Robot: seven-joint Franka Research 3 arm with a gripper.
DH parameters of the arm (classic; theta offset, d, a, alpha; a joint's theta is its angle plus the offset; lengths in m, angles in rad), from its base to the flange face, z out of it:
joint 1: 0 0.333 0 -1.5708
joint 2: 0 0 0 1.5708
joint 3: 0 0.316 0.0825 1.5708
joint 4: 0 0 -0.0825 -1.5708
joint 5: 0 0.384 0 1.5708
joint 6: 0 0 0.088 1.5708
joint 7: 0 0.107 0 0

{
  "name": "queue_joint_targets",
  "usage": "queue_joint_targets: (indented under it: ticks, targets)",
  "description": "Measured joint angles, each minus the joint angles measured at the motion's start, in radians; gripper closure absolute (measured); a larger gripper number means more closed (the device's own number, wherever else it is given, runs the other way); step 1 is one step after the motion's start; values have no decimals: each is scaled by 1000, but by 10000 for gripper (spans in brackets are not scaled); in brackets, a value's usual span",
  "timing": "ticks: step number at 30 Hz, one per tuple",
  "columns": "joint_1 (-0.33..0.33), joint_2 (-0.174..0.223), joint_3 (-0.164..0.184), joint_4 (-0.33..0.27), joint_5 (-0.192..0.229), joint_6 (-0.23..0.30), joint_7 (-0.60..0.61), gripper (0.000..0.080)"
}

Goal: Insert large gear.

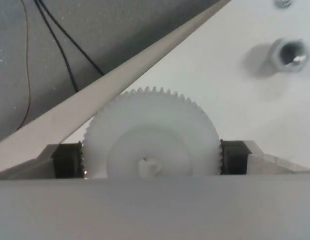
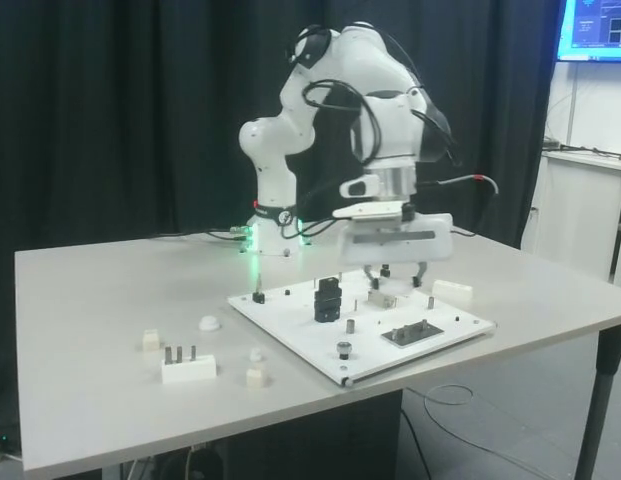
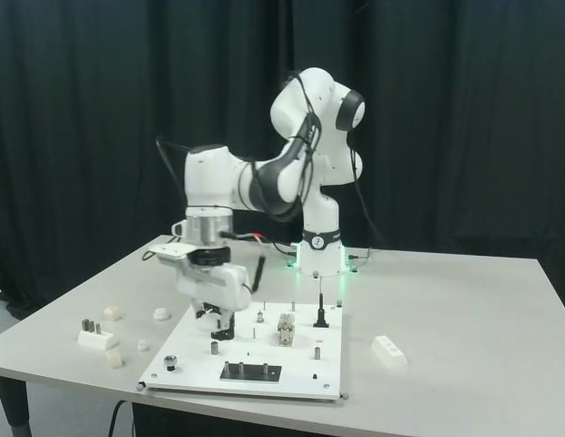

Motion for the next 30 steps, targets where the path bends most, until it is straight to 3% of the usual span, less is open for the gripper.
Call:
queue_joint_targets:
  ticks: [11, 20, 30]
  targets:
    - [34, 7, 42, -1, -56, 12, 177, 209]
    - [34, 7, 82, -10, -59, 12, 235, 209]
    - [35, 23, 101, -13, -61, 13, 282, 209]
